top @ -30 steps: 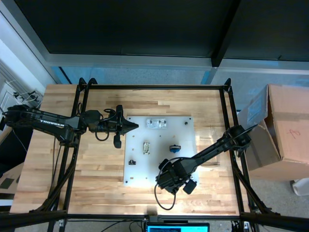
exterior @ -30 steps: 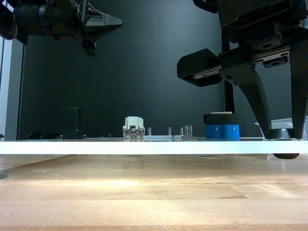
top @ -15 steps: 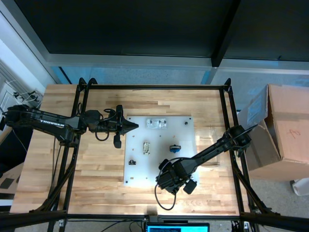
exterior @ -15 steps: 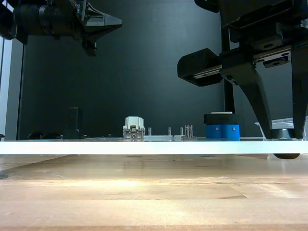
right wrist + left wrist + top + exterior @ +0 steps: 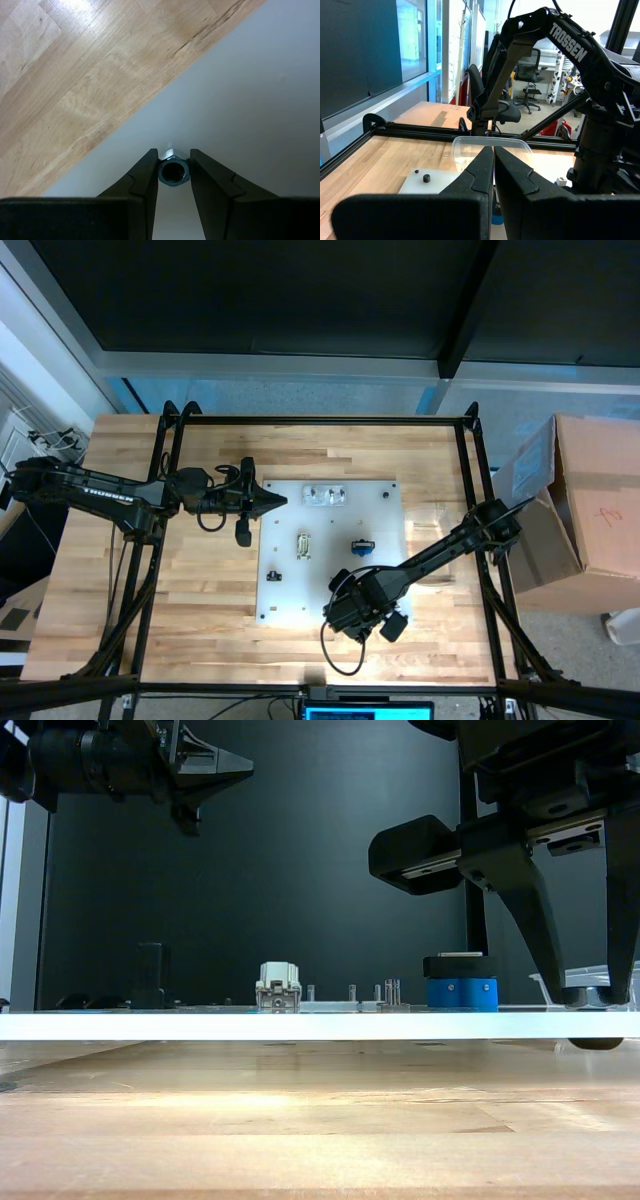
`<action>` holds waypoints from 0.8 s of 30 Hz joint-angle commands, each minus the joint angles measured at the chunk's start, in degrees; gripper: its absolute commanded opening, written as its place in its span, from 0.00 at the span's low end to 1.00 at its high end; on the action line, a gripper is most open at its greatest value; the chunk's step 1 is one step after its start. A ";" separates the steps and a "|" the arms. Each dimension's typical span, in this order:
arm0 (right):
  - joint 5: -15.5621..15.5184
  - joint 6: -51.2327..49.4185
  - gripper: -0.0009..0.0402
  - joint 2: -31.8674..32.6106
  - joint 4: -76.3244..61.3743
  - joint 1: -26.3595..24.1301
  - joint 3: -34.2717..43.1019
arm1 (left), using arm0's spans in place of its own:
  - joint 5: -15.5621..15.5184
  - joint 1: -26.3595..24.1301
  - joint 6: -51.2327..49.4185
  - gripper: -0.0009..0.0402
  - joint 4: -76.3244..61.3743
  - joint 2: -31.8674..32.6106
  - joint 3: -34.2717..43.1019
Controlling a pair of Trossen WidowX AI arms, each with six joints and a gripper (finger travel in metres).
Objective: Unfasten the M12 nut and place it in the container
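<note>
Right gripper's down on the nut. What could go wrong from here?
Right gripper sits around the nut near the board's edge; I cannot tell whether it is off its stud, so lifting could leave it behind. The container lies off the board's right, so a weak hold could drop it midway. Left gripper hovers shut over the far-left edge.
</note>
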 commanded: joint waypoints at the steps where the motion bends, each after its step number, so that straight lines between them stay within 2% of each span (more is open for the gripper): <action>1: -0.09 0.22 0.24 -0.17 0.20 0.11 0.22 | 0.02 0.02 0.00 0.02 0.00 0.00 0.00; 9: -0.09 3.19 0.51 -0.17 0.22 0.33 0.22 | 0.02 0.02 0.00 0.02 0.00 0.00 0.00; 15: -0.11 13.75 0.60 -1.97 -0.26 0.42 0.22 | 0.02 0.02 0.02 0.02 0.00 0.00 0.00; 19: -0.11 27.21 0.57 -3.89 -0.61 0.42 0.20 | 0.02 0.02 0.00 0.02 0.00 0.00 0.00; 21: -0.13 34.42 0.51 -4.48 -0.76 0.46 -0.02 | 0.02 0.02 0.00 0.02 0.00 0.00 0.00; 24: -0.22 42.77 0.35 -5.70 -0.63 0.72 -0.90 | 0.02 0.02 0.00 0.02 0.00 0.00 0.00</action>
